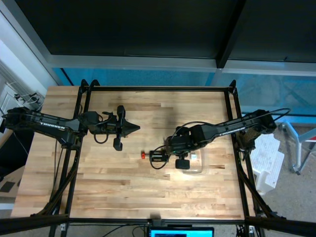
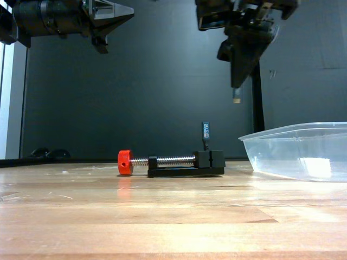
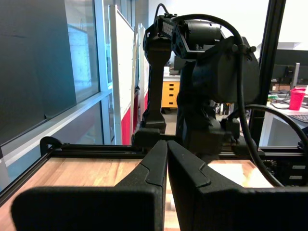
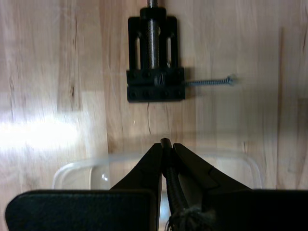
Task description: Pick the usb-c connector and install on the hub
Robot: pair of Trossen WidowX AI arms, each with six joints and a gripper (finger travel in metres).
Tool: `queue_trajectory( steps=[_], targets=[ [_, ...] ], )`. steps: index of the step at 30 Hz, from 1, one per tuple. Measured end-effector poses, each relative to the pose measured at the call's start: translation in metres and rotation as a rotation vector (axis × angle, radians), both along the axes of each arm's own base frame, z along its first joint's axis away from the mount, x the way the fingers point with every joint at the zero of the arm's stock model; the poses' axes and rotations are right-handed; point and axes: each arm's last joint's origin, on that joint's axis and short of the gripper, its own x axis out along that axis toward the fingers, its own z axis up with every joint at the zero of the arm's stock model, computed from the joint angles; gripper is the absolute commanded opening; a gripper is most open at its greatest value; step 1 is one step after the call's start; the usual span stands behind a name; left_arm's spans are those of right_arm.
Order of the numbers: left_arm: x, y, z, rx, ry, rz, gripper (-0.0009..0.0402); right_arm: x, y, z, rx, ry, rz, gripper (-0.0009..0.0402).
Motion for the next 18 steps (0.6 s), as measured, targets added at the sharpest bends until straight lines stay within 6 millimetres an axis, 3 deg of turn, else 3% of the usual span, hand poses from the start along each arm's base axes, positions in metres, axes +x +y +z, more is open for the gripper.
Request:
queue_trajectory(
  steps=[18],
  targets=[
    [0.000, 0.000, 0.000, 0.000, 0.001, 0.000, 0.0000, 0.044, 0.001, -0.015, -0.007, 0.012, 0.000, 0.0000]
  ],
)
